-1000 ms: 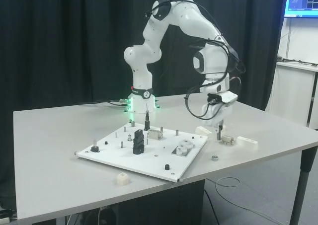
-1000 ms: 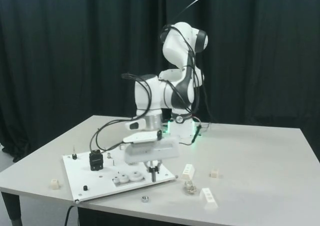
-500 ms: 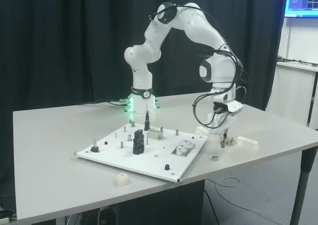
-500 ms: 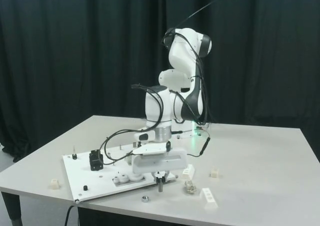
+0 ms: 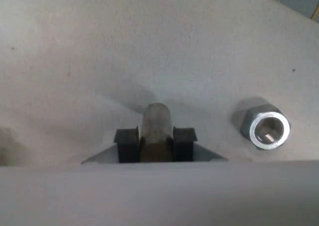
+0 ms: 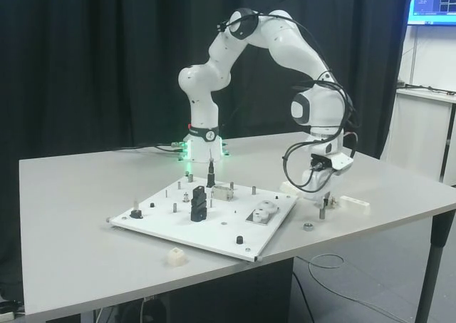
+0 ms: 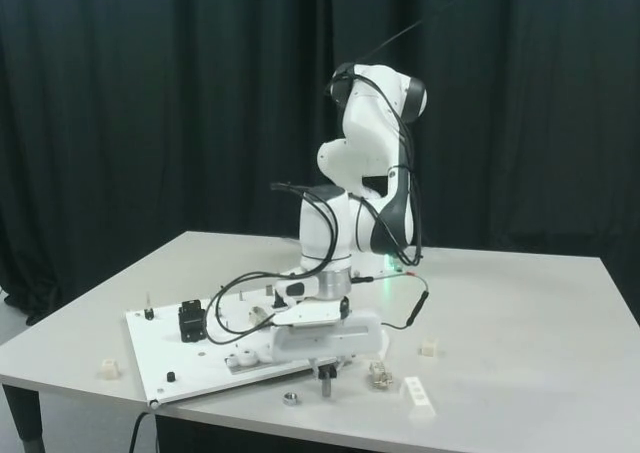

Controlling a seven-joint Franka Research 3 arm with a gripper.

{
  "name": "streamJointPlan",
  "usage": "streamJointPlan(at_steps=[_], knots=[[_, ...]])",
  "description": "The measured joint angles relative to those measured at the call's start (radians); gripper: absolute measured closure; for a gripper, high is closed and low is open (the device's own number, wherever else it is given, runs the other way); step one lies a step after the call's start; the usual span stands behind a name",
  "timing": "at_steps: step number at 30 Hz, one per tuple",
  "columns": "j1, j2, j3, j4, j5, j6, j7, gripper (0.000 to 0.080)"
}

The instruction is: Place round peg 4.

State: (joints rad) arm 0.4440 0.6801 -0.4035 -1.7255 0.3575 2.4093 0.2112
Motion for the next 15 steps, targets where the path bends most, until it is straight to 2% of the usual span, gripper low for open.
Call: streamJointPlan(at_steps=[7,15], knots=[[0.000,0.022,0.003,0.024,-0.027,-0.009,0.000,0.0659],[-0.004,0.029,0.004,0.062,-0.044,-0.058,0.000,0.0659]])
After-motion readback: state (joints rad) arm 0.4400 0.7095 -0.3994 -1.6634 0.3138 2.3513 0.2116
